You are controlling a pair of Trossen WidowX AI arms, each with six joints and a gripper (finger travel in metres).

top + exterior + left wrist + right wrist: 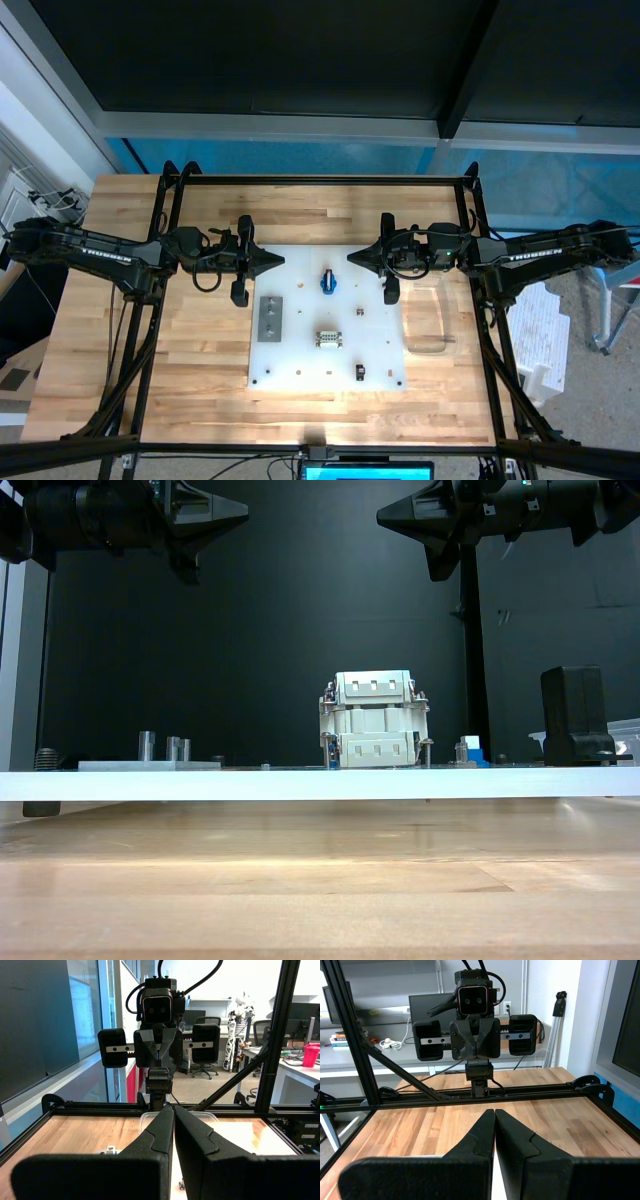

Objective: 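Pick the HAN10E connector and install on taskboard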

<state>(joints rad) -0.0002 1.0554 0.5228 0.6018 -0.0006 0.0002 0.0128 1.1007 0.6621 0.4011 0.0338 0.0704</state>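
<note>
— So, where to find the connector (327, 340)?
— On the board (290, 375) already, in its near half, stacked on what looks like a beige socket. Hard to tell from the low view whether fully seated.
— And the left gripper (281, 258)?
— Hanging high by the board's far edge, left of middle, closed right up, gripping nothing.
— Same for the right gripper (352, 257)?
— Mirrored right of middle, closed and empty too. Pointing inward at the other, tips well apart.
— Which way from there to the connector?
— Down and toward the near edge from both. Lying between the two tips, a shade closer to the right one; close to even, though.
— Long axis?
— Running left to right across the board, judging by the broad face turned to the low view. Would call for a wrist tipped downward and fingers closing front to back across the short side.
— Anything crowding it?
— Blue part (328, 283) just beyond, grey block (271, 318) to its left, black block (360, 373) nearer the edge, all apart from it. Clear tray (430, 322) on the desk (150, 350) right of the board.
— Verdict?
— Probably installed or nearly so; maybe only a seating check left.
</note>
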